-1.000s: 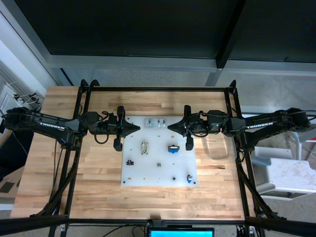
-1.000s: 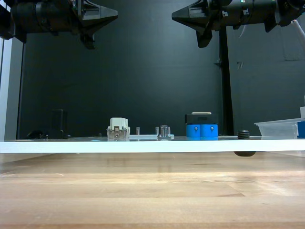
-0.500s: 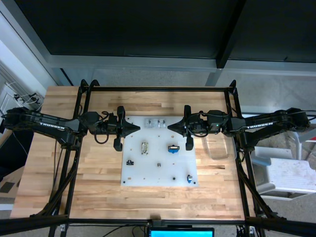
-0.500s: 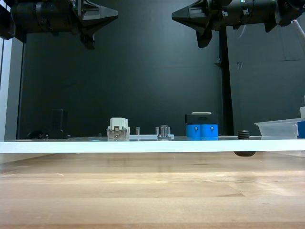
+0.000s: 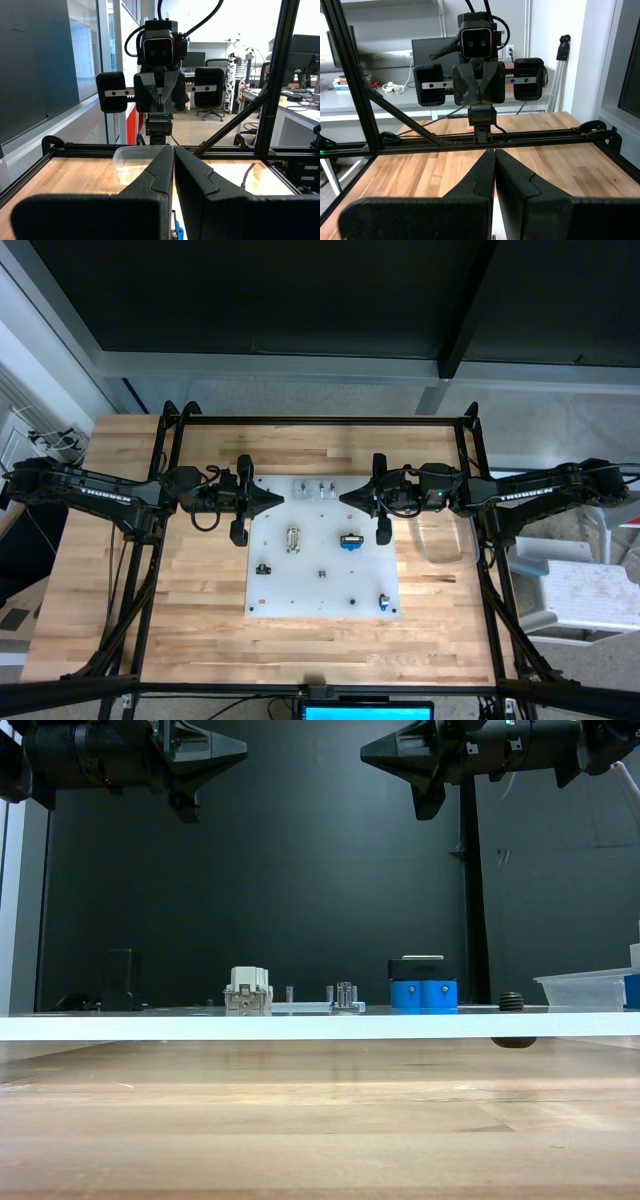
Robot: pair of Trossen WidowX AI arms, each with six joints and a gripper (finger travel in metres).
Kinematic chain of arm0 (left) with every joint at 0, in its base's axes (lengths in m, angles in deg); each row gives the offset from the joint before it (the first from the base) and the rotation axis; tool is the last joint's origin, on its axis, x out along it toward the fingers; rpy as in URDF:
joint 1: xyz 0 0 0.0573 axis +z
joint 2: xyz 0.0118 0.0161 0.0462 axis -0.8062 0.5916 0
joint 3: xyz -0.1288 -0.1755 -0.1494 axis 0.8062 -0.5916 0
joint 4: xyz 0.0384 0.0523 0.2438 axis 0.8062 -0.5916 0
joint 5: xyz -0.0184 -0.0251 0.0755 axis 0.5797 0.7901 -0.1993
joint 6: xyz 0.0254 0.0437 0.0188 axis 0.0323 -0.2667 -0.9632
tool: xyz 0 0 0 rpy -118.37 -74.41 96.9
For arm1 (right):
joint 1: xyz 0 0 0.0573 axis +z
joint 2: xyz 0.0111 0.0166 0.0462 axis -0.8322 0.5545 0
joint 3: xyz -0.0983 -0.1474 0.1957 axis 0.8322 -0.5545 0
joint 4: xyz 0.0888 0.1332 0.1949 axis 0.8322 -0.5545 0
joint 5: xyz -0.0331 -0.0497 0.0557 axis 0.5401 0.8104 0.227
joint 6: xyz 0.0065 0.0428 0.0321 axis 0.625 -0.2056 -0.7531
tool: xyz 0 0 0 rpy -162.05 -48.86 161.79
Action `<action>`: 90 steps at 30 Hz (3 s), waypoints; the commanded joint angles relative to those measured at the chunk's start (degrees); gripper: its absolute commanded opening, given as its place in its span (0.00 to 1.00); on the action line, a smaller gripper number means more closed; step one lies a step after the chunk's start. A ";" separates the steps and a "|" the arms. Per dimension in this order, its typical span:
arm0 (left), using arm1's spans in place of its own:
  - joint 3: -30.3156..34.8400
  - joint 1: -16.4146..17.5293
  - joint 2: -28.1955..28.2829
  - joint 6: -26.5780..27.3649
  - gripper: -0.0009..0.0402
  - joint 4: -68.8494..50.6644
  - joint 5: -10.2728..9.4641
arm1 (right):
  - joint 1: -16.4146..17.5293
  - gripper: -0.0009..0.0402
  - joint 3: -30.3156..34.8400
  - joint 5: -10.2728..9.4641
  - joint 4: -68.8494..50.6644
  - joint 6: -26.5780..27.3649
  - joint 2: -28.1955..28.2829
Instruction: Remove the rj45 connector and place it in the container
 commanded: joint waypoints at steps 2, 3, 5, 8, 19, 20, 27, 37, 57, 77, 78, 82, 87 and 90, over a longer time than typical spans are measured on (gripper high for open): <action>0.00 0.00 0.00 0.00 0.02 0.00 0.02 | 0.11 0.02 3.23 0.35 -10.93 0.11 -0.02; 0.00 0.00 0.02 0.00 0.02 0.02 0.02 | 0.13 0.02 4.07 0.28 -13.55 -0.09 -0.02; 0.00 0.02 0.00 0.00 0.02 0.00 0.02 | 0.28 0.02 5.81 -0.15 -18.64 -0.46 -0.02; 0.00 0.02 0.02 0.00 0.02 0.00 0.02 | 0.57 0.02 8.85 -2.10 -27.21 -0.46 -0.02; 0.00 0.02 0.00 0.00 0.02 0.00 0.02 | 2.08 0.02 17.53 -3.65 -55.67 0.13 0.07; 0.00 0.00 0.00 0.00 0.02 0.00 0.02 | 2.32 0.02 18.05 -3.56 -57.72 0.17 0.04; 0.00 0.02 0.00 0.00 0.02 0.00 0.02 | 6.51 0.02 20.20 1.88 -65.22 0.11 0.07; 0.00 0.00 0.00 0.00 0.02 0.00 0.02 | 14.19 0.02 23.17 5.62 -74.88 -8.59 0.31; 0.00 0.02 0.00 0.00 0.02 0.00 0.02 | 28.24 0.02 31.06 7.04 -87.52 -23.52 9.92; 0.00 0.02 0.02 0.00 0.02 0.02 0.02 | 33.48 0.23 34.27 7.85 -89.31 -32.61 16.74; 0.00 0.02 0.02 0.00 0.02 0.00 0.02 | 33.53 0.27 34.27 7.87 -88.96 -32.44 17.07; 0.00 0.00 0.02 0.00 0.02 0.00 0.02 | 33.86 0.40 33.79 7.89 -87.45 -32.33 18.16; 0.00 0.02 0.00 0.00 0.02 0.00 0.02 | 34.29 0.50 33.09 7.98 -85.18 -32.41 19.56; 0.00 0.02 0.00 0.00 0.02 0.00 0.02 | 34.45 0.51 33.09 7.96 -84.72 -32.41 21.00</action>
